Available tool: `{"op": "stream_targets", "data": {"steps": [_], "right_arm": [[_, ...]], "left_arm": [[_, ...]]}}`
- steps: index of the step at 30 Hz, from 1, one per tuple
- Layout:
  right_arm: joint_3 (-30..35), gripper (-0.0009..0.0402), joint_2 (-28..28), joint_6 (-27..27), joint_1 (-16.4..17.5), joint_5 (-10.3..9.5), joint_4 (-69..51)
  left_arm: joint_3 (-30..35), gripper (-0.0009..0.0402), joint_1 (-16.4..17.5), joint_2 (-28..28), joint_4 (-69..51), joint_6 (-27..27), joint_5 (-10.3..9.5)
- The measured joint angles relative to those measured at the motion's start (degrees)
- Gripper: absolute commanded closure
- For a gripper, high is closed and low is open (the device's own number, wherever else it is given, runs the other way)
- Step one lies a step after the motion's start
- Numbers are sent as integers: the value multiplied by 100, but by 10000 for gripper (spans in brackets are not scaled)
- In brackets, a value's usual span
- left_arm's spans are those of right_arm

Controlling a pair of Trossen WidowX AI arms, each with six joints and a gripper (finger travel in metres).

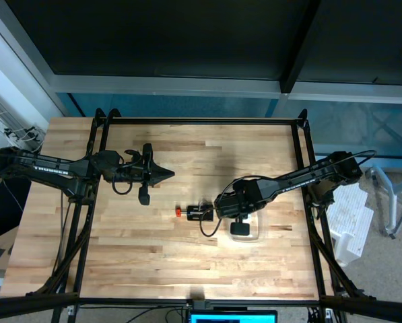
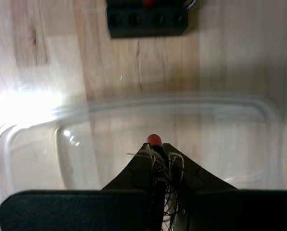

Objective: Pick the rca connector and install on the hub

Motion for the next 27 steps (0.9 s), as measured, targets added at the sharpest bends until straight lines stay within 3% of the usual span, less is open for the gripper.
{"op": "stream_targets", "data": {"steps": [2,6,21,27], "right_arm": [[63,393,59,7,-35,105,-33],[164,379,166,7,-109,96,9],[673,231,623,-11,-247,74,13],[693,220,654,-7,-284,74,9]], "left_arm": [[0,393,0,-2,9,0,2],[0,393,0,0,4,2,2],[-2,393,0,0,2,0,2],[0,393,0,0,2,2,2]]}}
